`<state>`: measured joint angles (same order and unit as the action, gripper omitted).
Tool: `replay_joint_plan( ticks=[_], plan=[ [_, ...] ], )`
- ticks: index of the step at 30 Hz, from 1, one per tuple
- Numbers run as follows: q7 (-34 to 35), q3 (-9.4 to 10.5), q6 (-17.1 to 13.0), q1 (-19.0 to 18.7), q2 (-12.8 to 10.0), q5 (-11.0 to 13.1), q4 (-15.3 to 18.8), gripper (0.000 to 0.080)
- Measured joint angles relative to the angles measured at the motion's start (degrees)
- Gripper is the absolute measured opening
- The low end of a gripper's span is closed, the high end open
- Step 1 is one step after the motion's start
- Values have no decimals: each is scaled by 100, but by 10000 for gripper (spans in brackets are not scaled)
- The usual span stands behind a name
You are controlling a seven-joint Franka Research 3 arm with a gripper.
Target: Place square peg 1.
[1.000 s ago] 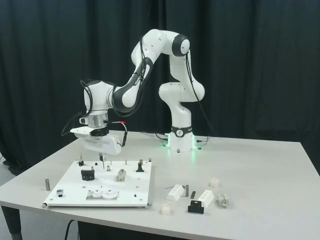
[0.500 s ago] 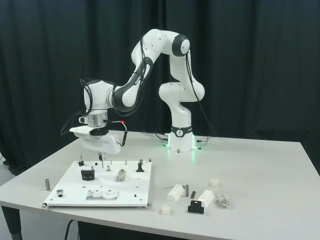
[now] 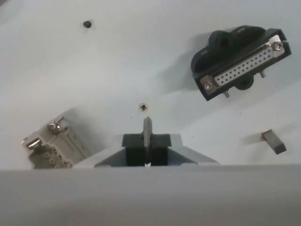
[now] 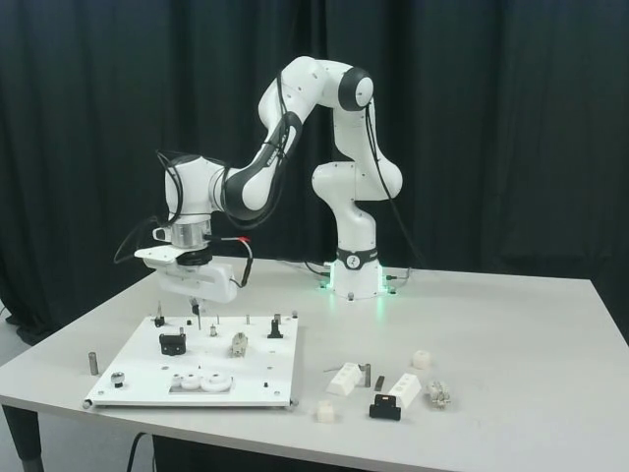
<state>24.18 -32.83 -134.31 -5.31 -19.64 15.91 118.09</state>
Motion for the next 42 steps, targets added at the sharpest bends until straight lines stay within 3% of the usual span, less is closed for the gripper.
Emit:
replay_joint_plan(
  ticks=[17,34,42],
  plan=[
    [-247,34,145,-438,122,-28,-24,19],
    [135,262,358,-1549,329,98,-24,19],
    [529,523,134,-2117,282,174,-25,19]
  ],
)
